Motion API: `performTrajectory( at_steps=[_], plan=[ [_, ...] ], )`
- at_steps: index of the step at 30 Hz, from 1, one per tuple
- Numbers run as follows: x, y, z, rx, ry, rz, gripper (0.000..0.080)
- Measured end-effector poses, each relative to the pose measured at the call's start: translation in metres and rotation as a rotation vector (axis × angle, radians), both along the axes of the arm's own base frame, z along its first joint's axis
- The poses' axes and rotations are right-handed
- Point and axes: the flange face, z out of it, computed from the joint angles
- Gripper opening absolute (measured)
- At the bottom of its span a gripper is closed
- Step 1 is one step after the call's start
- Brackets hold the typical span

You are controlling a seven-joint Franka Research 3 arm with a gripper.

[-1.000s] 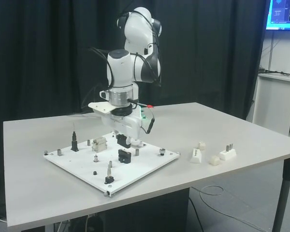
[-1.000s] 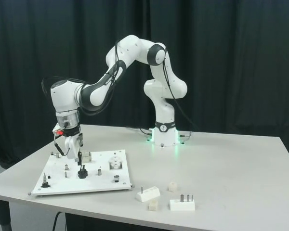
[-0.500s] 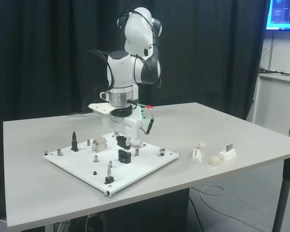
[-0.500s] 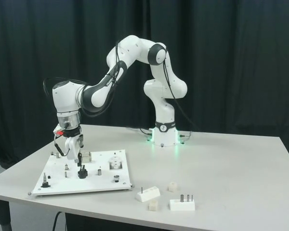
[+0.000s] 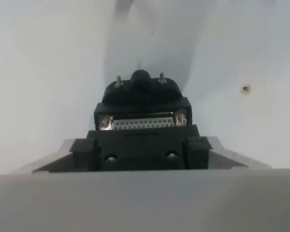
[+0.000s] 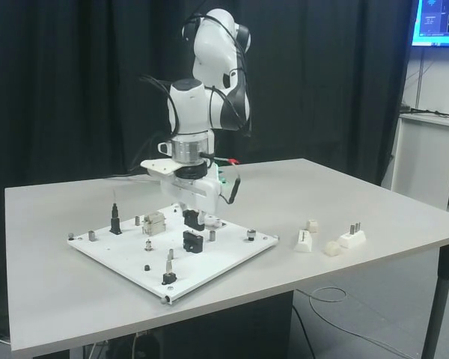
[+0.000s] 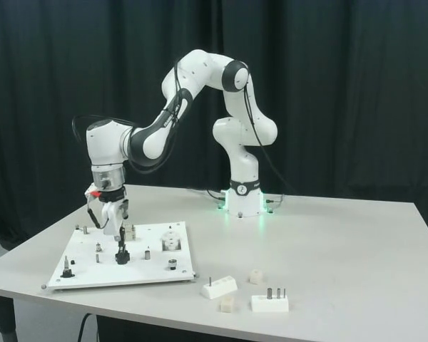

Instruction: Insert D-SUB.

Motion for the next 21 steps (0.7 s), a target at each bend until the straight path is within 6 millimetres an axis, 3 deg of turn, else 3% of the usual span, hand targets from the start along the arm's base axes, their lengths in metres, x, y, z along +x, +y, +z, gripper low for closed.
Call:
performTrajectory(
  at_steps=[21],
  plan=[
    [-0.021,0.001,-0.006,-0.026,-0.044,-0.018,0.0389]
  ],
)
